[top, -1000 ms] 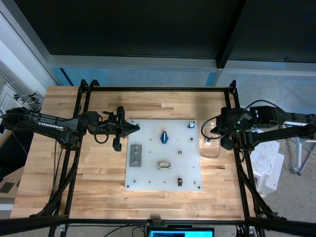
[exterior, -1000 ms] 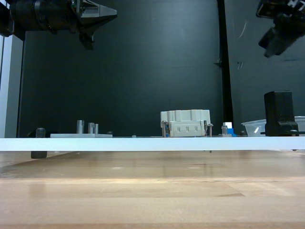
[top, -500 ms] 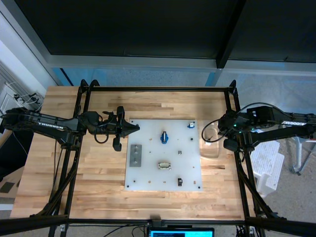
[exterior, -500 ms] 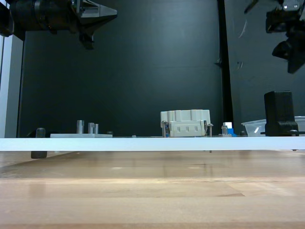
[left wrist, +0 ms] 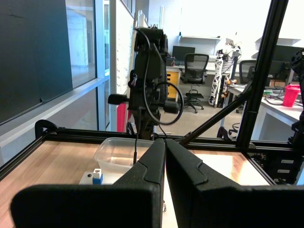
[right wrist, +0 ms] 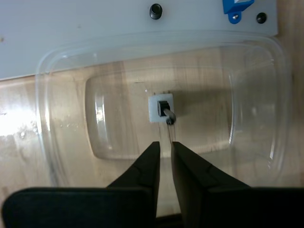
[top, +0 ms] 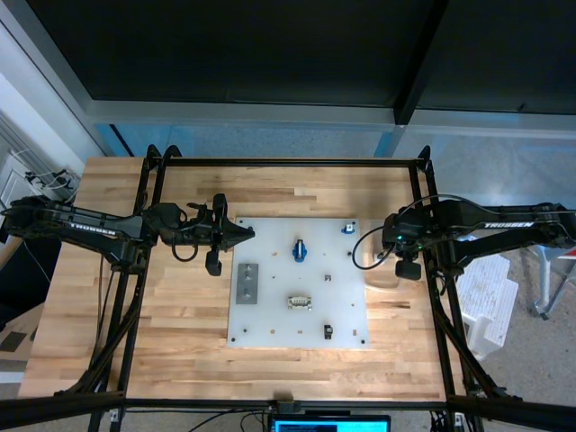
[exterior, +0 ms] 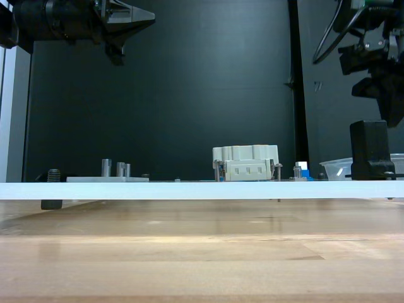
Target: Pick the USB connector and install on taskboard
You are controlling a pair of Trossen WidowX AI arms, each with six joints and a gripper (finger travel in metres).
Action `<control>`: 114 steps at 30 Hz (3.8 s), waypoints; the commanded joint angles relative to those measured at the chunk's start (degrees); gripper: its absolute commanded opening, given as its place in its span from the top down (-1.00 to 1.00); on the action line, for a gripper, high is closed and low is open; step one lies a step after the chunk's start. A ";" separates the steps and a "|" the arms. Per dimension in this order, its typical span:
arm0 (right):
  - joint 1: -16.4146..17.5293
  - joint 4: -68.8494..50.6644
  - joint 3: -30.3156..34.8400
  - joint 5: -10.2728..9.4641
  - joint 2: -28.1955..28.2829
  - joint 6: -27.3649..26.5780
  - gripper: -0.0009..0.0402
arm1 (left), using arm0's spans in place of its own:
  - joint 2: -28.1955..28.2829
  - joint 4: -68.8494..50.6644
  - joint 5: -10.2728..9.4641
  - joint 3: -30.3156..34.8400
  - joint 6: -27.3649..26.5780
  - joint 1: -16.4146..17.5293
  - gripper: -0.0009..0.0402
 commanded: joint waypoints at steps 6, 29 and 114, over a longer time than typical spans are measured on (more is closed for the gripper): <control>-1.64 4.00 -1.49 0.02 2.75 -0.20 0.50 | 0.00 0.02 0.00 0.00 0.02 0.00 0.96; -3.98 10.80 -2.71 -0.42 14.10 -2.95 0.46 | 0.00 0.02 0.00 0.00 0.02 0.02 0.96; -4.07 5.40 0.52 -1.79 12.96 -7.82 0.96 | 0.00 0.02 0.00 0.00 0.02 0.00 0.96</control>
